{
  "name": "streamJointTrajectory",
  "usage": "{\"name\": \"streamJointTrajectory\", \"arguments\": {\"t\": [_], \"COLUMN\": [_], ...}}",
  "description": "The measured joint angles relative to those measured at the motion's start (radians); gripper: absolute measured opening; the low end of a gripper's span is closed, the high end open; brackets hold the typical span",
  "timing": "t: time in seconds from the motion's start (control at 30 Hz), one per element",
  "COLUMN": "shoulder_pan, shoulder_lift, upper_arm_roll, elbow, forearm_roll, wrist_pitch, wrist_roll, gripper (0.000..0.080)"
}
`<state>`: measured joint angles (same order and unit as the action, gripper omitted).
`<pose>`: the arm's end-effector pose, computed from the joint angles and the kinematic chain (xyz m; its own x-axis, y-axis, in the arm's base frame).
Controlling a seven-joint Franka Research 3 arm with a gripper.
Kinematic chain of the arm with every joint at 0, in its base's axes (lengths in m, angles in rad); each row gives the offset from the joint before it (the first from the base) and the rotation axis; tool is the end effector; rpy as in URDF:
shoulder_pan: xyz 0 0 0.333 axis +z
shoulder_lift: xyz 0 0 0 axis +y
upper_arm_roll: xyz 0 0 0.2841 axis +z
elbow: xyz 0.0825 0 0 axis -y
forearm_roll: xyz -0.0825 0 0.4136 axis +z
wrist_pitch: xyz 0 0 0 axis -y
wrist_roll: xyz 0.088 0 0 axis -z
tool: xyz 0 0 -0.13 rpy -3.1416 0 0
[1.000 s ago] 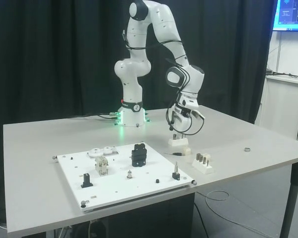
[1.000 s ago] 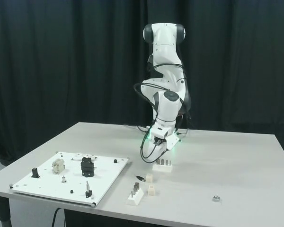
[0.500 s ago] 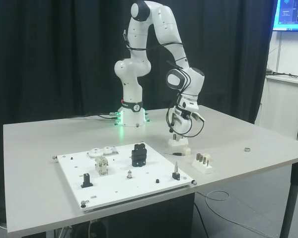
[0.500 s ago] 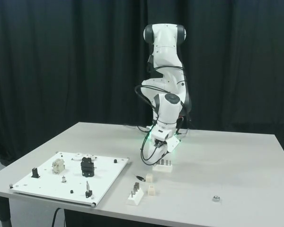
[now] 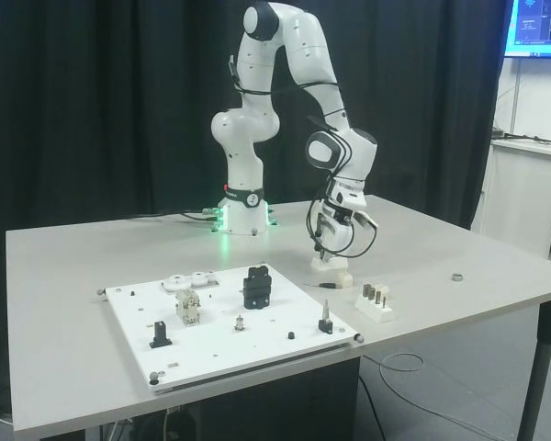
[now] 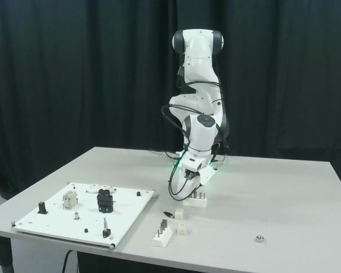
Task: Pick round peg 4.
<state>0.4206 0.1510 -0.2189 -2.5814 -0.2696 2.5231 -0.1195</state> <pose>0.4174 0.0780 0.1111 0.8316 0.5018 -0.2380 0.5365 -0.8366 0.1107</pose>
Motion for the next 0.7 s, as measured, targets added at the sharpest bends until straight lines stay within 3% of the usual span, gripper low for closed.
{"name": "streamJointTrajectory", "arguments": {"t": [0.03,0.07,0.33,0.37,0.7], "shoulder_pan": [-0.003,-0.006,-0.036,-0.041,-0.066], "shoulder_lift": [0.001,0.001,0.002,0.002,0.002], "upper_arm_roll": [0.003,0.006,0.035,0.040,0.064], "elbow": [0.000,0.000,0.000,0.000,0.002], "forearm_roll": [0.000,0.000,-0.017,-0.019,-0.041], "wrist_pitch": [0.000,0.000,0.000,0.000,0.002], "wrist_roll": [0.000,0.000,0.000,0.000,0.011], "gripper": [0.0689,0.0495,0.0495,0.0180,0.0149]}}
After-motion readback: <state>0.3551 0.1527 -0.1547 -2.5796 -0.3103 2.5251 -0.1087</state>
